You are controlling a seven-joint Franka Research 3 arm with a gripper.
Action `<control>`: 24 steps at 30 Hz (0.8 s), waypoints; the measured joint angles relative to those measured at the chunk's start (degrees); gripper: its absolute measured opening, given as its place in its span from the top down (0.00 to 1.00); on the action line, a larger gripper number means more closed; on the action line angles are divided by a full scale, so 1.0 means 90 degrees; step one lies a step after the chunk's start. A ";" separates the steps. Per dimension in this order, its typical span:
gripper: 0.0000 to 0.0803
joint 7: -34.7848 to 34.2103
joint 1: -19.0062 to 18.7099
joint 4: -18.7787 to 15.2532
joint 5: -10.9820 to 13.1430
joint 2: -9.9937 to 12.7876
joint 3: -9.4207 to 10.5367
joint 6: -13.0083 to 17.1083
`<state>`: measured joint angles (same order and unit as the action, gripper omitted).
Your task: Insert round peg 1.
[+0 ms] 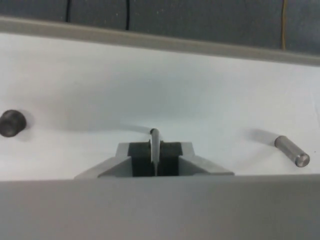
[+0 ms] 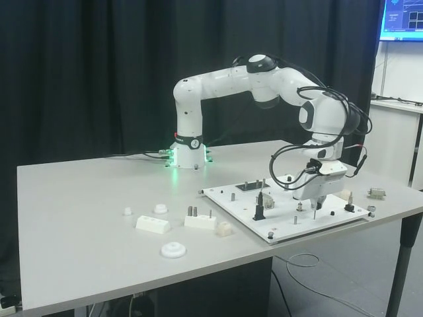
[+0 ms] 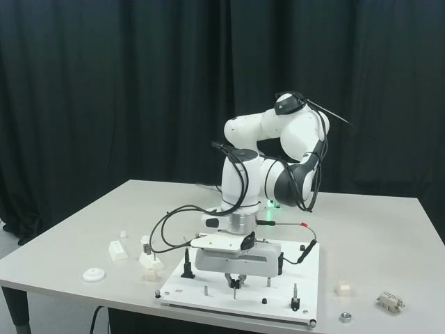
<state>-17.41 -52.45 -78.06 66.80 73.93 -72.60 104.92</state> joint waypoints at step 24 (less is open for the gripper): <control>0.96 -0.0032 0.0036 0.0022 -0.0024 0.0001 0.0121 0.0177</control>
